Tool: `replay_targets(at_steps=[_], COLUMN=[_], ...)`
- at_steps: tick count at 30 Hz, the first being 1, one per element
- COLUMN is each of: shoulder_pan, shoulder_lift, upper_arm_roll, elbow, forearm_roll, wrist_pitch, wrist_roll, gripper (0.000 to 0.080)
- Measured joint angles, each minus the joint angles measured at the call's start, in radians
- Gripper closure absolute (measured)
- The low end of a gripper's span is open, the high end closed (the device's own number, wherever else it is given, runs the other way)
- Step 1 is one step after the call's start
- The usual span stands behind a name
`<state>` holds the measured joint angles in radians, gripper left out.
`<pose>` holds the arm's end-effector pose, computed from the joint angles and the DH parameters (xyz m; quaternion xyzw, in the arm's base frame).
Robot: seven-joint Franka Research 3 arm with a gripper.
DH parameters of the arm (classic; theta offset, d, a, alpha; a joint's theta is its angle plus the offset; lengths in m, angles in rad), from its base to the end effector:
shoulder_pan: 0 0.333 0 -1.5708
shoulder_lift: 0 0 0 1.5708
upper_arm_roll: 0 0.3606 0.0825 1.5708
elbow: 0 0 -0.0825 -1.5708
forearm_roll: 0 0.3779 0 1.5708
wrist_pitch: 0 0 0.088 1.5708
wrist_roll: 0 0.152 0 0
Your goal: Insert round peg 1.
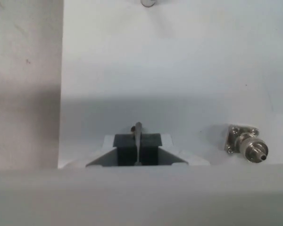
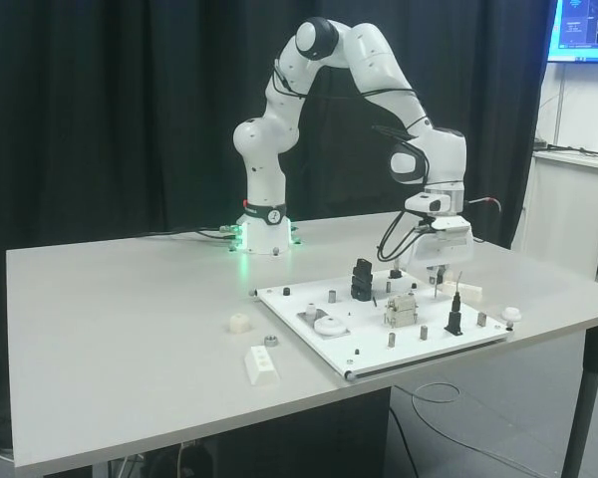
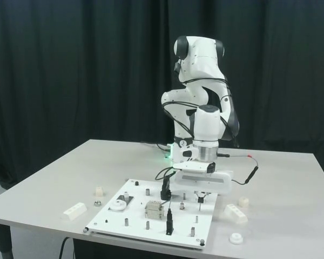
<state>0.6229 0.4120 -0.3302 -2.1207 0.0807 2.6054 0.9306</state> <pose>0.5782 0.1774 0.2353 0.9419 -0.3297 0.0643 0.0064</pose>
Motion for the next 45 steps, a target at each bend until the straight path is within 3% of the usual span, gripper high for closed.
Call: replay_targets(at_steps=[29,45], shoulder_pan=[-0.038,-0.038], shoulder_lift=[0.008,0.001], upper_arm_roll=[0.034,0.036], elbow=[0.0,-0.003], forearm_roll=[0.0,0.0], wrist_pitch=[0.016,-0.012], wrist_roll=[0.004,0.014], gripper=[0.0786,0.0786])
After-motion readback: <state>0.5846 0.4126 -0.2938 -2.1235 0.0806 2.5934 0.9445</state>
